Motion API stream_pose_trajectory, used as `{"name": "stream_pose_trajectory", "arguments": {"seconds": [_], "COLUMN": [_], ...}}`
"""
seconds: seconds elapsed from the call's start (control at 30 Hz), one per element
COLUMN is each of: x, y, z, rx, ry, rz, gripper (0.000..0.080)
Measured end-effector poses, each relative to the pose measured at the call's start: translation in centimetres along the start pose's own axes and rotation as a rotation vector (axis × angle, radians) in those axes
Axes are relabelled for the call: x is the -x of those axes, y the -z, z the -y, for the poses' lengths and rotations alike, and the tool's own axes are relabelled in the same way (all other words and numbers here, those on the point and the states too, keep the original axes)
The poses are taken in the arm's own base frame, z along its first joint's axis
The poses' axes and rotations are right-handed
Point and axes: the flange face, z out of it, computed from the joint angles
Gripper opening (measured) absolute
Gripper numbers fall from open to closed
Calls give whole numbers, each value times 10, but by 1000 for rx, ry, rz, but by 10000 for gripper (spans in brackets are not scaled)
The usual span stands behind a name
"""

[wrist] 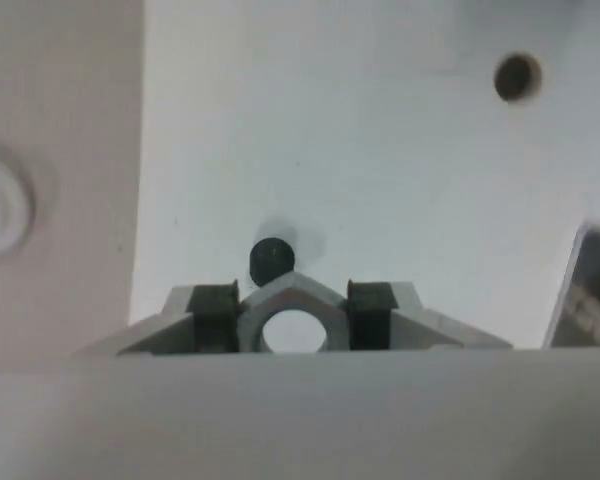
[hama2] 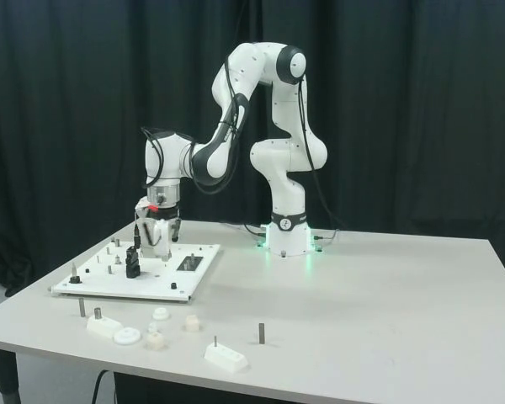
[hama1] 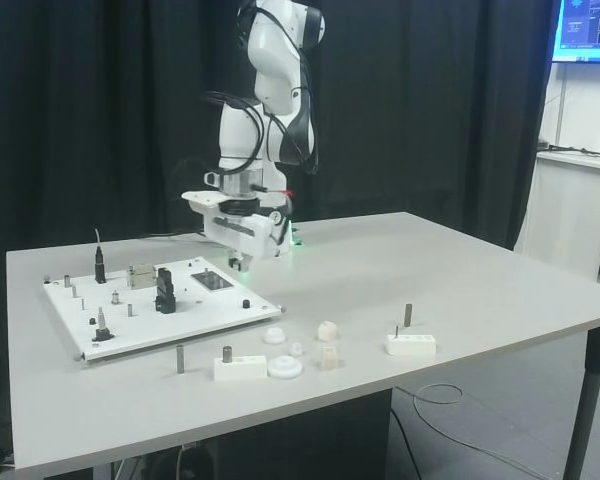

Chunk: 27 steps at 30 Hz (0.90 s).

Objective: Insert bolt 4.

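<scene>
1. End effector (wrist: 292,318) is seen closed on a grey hex-shaped part, taken to be the head of bolt 4 (wrist: 292,322); black pads (wrist: 213,315) are pressed against opposite flats, w/ a round bore visible through the head's centre.
2. Bolt 4 is thus located in the end effector, held above the white board (hama1: 195,305). It is not yet seated, judging by the room views, where the arm (hama2: 236,109) hangs just over the board's rear part.
3. A small black hole or stud (wrist: 272,257) is seen just beyond the bolt head in the wrist view; whether this is the target cannot be told. A second dark hole (wrist: 516,77) lies well apart on the same board.
4. Handling, as judged: bolt is prob. metal or hard plastic, i.e. stiff, light for the arm, not fragile. Smooth flats may be slippery, so grip across two parallel flats, as now, is considered best; rotation is blocked that way.
5. Shank is hidden below the head, so its tilt can't be checked. Misalignment at entry is judged the main risk: a stiff bolt won't yield and would jam or skid on the board.
6. Other items noted: black fixtures (hama1: 164,292) on the board; loose white parts (hama1: 280,366) on the grey worktop (hama1: 460,280), well apart from the end effector.
</scene>
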Motion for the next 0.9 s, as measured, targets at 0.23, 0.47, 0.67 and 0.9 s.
{"name": "stream_pose_trajectory", "arguments": {"seconds": [0.23,0.47,0.67,0.9], "x": [1,4,7,9], "y": [4,7,7,6], "z": [0,-1,-1,-2], "rx": [-9,-15,-22,-42], "ry": [381,699,976,1265], "rz": [16,25,40,56], "gripper": [229,229,229,229]}}
